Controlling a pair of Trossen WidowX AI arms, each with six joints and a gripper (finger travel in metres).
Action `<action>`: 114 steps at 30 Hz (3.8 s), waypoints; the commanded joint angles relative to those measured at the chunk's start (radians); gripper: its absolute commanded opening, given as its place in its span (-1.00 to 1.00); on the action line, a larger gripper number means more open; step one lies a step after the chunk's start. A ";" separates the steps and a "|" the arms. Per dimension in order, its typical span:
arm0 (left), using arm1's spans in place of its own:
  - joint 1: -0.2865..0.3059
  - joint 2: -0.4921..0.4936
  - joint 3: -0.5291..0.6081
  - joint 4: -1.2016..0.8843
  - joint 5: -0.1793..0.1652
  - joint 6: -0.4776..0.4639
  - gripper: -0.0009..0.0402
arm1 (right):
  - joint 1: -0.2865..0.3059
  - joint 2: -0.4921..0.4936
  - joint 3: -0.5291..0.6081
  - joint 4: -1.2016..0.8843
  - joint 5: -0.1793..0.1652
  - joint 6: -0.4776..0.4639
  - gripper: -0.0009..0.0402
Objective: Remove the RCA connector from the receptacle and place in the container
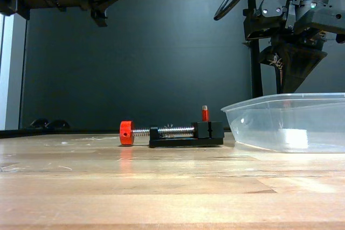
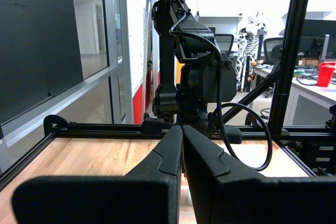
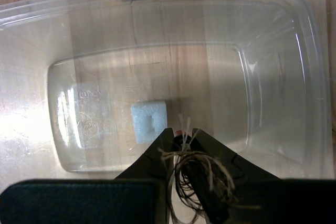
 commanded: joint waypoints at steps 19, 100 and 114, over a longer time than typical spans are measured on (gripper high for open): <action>0.000 0.000 0.000 0.000 0.000 0.000 -0.96 | 0.000 0.001 0.000 0.002 0.002 0.005 -0.34; 0.000 0.000 0.000 0.000 0.000 0.000 -0.96 | -0.210 -0.337 -0.294 1.223 -0.121 -0.263 -0.96; 0.000 0.000 0.000 0.000 0.000 0.000 -0.96 | -0.247 -0.335 -0.314 1.267 -0.141 -0.266 -0.96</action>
